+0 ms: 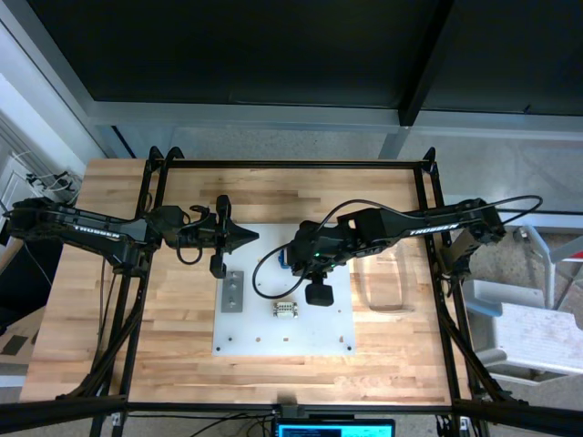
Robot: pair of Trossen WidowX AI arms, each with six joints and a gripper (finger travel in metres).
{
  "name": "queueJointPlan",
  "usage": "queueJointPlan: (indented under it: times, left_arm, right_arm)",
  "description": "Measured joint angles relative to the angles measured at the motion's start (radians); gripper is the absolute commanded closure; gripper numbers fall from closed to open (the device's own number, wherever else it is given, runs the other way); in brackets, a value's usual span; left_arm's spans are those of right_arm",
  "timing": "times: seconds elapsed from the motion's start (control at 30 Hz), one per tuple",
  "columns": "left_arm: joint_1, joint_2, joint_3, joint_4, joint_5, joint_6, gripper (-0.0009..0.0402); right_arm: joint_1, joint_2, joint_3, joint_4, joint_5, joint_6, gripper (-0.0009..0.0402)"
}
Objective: Remove the HAN10-E connector and place it in the container
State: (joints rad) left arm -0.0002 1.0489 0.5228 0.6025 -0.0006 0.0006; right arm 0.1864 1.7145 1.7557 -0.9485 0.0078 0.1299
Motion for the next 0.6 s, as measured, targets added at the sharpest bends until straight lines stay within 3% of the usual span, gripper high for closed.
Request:
queueJointPlan:
  times: [0.6]
  left_arm:
    - [0.000, 0.000, 0.000, 0.000, 0.000, 0.000, 0.0393]
  right_arm:
    - [0.045, 0.231, 0.212, -0.192, 0.000, 0.061, 0.0393]
